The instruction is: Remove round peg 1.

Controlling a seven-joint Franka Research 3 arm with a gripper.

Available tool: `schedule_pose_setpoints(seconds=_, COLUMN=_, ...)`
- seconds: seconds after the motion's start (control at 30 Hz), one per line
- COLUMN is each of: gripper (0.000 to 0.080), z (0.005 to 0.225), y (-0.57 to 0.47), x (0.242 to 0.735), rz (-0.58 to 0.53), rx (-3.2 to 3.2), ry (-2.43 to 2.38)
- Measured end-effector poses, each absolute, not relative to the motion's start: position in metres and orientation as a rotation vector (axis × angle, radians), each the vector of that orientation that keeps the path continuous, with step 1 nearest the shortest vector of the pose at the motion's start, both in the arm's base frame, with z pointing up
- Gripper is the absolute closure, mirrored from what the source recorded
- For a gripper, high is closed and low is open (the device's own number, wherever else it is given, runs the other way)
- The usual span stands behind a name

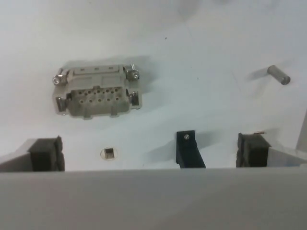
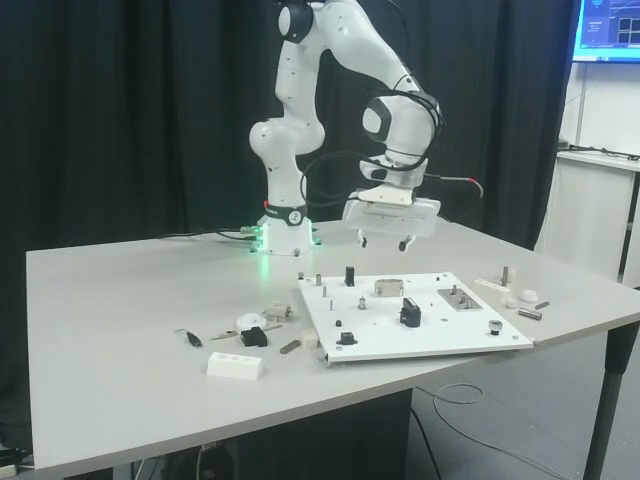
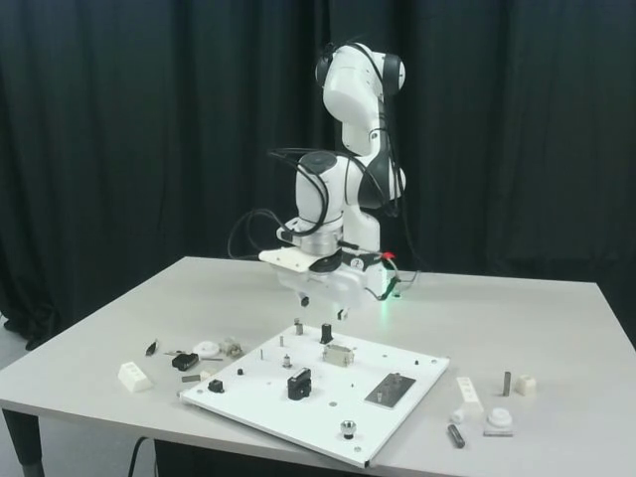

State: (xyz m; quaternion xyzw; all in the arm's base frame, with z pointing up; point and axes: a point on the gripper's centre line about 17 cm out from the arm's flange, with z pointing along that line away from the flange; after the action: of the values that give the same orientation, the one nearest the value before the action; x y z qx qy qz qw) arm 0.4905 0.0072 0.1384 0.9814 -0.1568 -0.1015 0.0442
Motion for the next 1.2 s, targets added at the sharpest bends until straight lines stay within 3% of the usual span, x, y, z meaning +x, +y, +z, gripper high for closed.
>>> schedule_pose_setpoints(seconds=1.2, gripper=0.0003, z=0.166, y=-0.026, x=0.503, rz=-0.228, rx=3.055, ry=-0.323)
